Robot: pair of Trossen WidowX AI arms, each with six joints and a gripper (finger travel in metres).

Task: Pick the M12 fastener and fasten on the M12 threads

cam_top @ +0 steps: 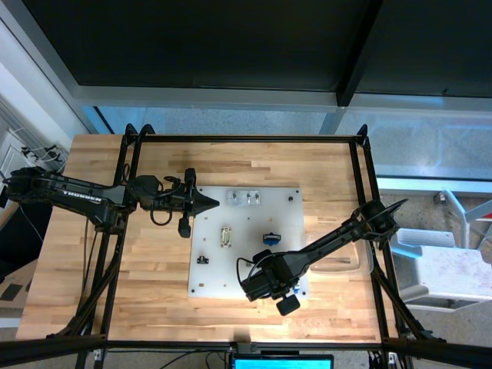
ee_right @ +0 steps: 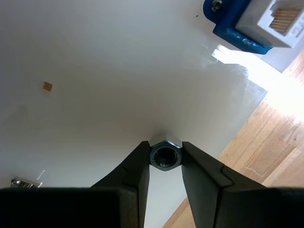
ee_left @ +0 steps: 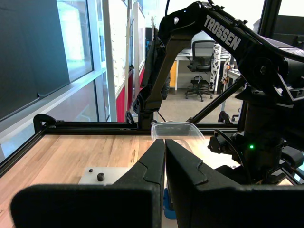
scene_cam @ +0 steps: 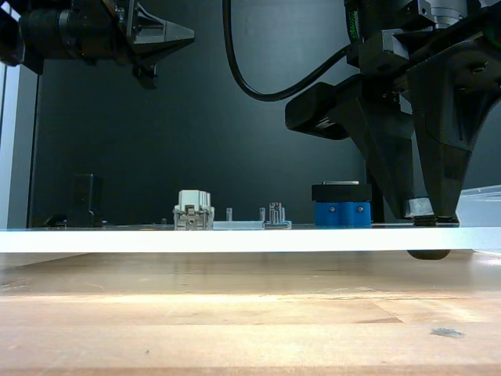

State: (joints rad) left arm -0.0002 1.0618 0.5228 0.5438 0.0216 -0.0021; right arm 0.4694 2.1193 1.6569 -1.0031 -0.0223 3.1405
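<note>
The M12 fastener [ee_right: 171,143], a small silver hex nut, is clamped between the two black fingers of my right gripper [ee_right: 165,153], just over the white board [ee_right: 95,71]. In the low view the right gripper [scene_cam: 427,205] points straight down at the board's near right edge, with the nut [scene_cam: 419,207] at its tips. The stud is hidden under the fingers and the nut, so I cannot tell whether the nut is on its stud. From above, the right gripper [cam_top: 290,289] covers that spot. My left gripper [cam_top: 211,202] hovers shut and holding nothing at the board's far left edge.
A blue connector block [scene_cam: 341,213] stands just left of the right gripper, also visible as the blue connector [ee_right: 247,23]. The clear tray [cam_top: 342,265] lies right of the board. A grey connector [scene_cam: 193,211] and small silver posts [scene_cam: 274,213] stand mid-board.
</note>
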